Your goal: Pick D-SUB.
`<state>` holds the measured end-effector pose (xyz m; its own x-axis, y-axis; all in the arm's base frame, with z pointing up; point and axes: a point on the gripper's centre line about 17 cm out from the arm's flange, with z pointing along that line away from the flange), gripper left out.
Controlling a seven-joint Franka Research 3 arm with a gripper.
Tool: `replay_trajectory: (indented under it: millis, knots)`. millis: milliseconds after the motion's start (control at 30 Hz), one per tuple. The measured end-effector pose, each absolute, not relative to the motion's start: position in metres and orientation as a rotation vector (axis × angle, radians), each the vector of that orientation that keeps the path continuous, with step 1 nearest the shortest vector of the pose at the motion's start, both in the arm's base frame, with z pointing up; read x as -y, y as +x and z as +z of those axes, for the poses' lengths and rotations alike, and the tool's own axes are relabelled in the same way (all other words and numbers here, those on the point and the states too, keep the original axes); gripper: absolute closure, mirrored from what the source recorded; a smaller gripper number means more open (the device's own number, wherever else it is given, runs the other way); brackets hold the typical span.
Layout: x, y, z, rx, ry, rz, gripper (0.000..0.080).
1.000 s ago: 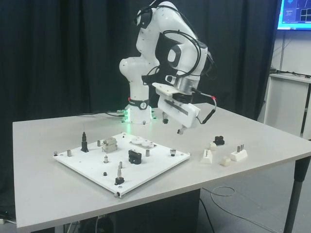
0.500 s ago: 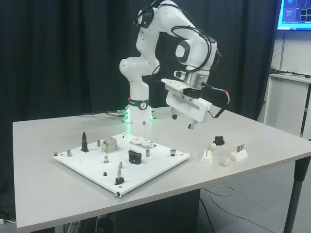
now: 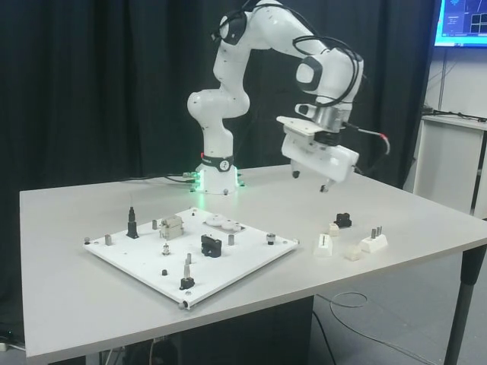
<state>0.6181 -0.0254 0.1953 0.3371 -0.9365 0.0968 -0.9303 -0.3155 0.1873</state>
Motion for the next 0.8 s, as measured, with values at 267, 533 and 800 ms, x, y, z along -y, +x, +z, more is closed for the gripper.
replay_trajectory:
  millis: [267,533,800]
  knots:
    - [-0.017,0.618,0.200,1.509,2.525,-0.067,0.0003]
    - [-0.053,0.616,0.200,1.251,2.674,-0.086,0.0003]
    - [-0.082,0.614,0.198,1.037,2.772,-0.093,0.0003]
